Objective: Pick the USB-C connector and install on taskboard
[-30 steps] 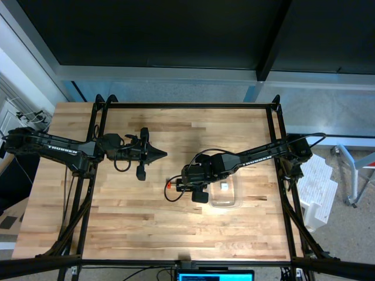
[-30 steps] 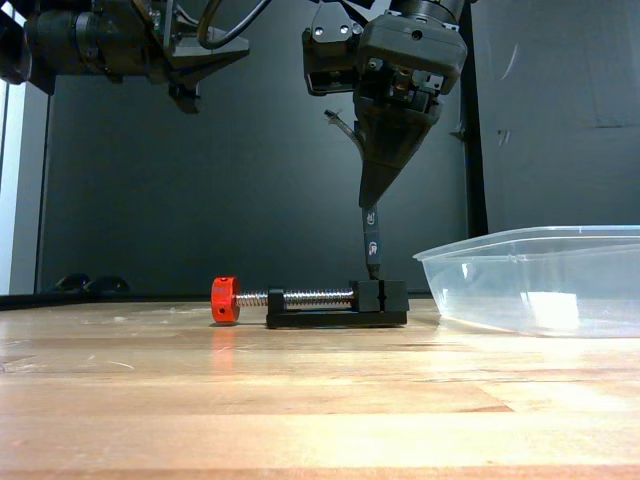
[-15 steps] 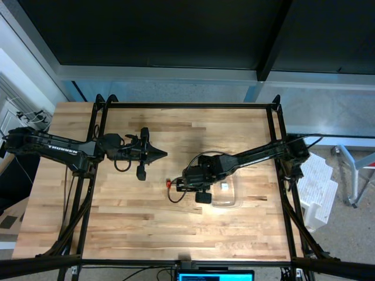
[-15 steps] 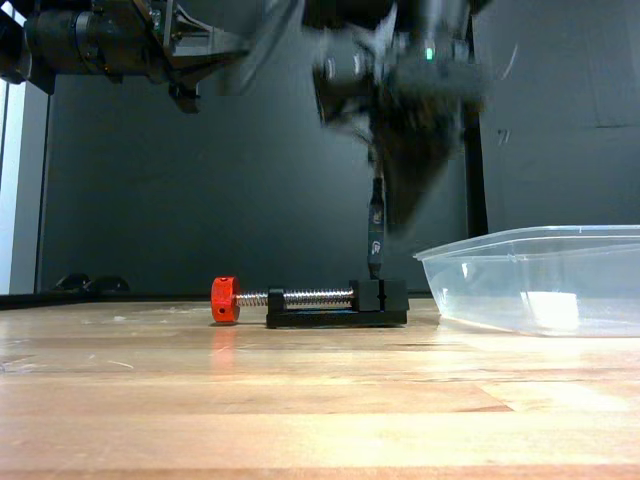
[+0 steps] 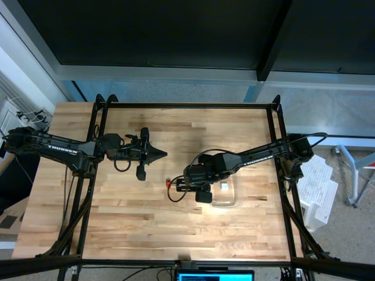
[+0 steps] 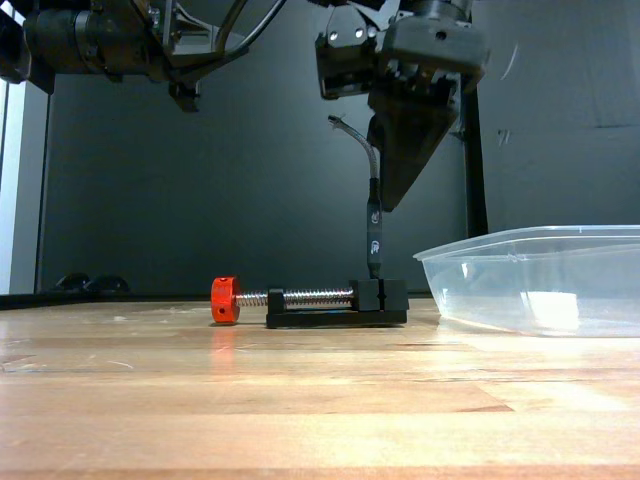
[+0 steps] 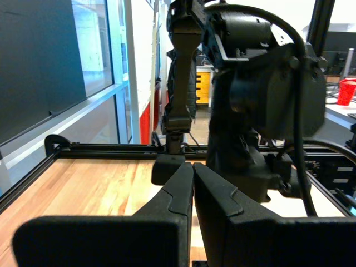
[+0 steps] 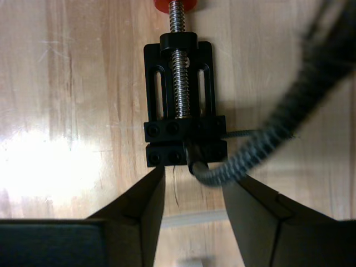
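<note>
The wooden tabletop (image 5: pixel 146 228) carries everything. The left end effector (image 5: pixel 159 154) hangs high over its left rear part, its two fingers (image 7: pixel 178 189) pressed together on nothing. The right end effector (image 6: pixel 388 200) hangs straight above the taskboard (image 6: pixel 335 310), its fingers (image 8: pixel 139 206) spread wide, gripping nothing. The clear plastic tray (image 6: pixel 560 290) stands just to the right of the taskboard (a small black clamp with a screw and an orange-red knob). The USB-C connector (image 6: pixel 374 245) stands upright in the end far from the knob, its cable (image 8: pixel 267 133) bending upward. A small whitish square piece (image 5: pixel 224 187) lies in the tray.
</note>
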